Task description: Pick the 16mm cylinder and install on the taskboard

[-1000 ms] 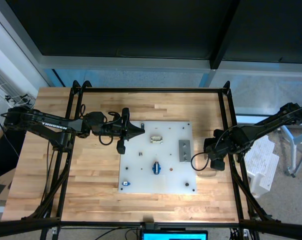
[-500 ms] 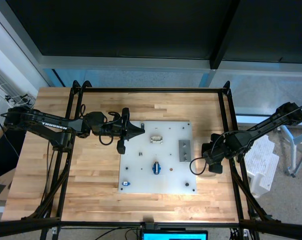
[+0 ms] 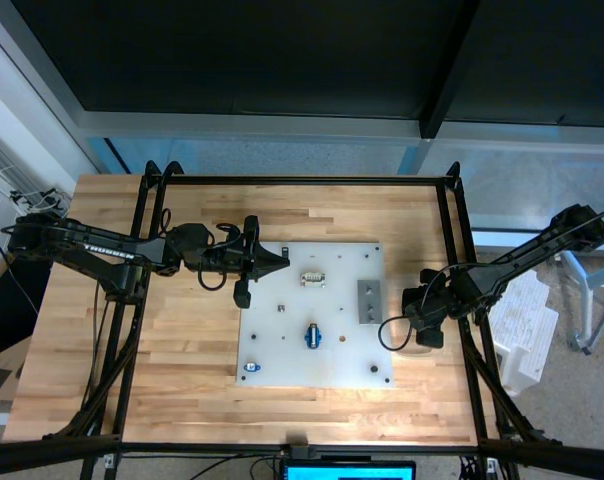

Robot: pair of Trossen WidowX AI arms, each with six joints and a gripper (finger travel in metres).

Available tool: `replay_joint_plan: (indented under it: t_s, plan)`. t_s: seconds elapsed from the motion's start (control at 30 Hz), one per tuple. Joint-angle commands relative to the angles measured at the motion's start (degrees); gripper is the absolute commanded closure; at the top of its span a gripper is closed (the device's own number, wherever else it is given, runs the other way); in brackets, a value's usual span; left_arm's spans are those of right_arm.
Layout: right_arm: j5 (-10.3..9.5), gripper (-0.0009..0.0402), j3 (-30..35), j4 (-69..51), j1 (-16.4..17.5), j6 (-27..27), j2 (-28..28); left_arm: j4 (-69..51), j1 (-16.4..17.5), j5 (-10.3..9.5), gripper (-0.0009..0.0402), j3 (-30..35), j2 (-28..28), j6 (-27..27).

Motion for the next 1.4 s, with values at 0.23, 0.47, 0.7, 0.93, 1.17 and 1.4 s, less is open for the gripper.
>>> replay_joint_plan:
  t_s: [0.23,0.47,0.7,0.93,1.17,1.4]
  plan:
    - [-0.07,0.0287,0.3,-0.2,0.0,0.1,0.0,0.0,0.0,0.00,0.0393,0.0,0.0,0.0]
    - [-0.04,0.0350,0.3,-1.0,0.0,0.1,0.0,0.0,0.0,0.00,0.0393,0.0,0.0,0.0]
    - [-0.33,0.0389,0.5,-0.9,0.0,0.1,0.0,0.0,0.0,0.00,0.0393,0.0,0.0,0.0]
    - [-0.33,0.0382,3.6,-2.8,0.0,0.1,0.0,0.0,0.0,0.00,0.0393,0.0,0.0,0.0]
    - [-0.37,0.0381,10.7,-8.7,0.0,0.0,1.6,0.0,0.0,0.00,0.0393,0.0,0.0,0.0]
    - [-0.39,0.0381,16.8,-11.5,-0.2,-1.6,5.8,0.0,0.0,0.00,0.0393,0.0,0.0,0.0]
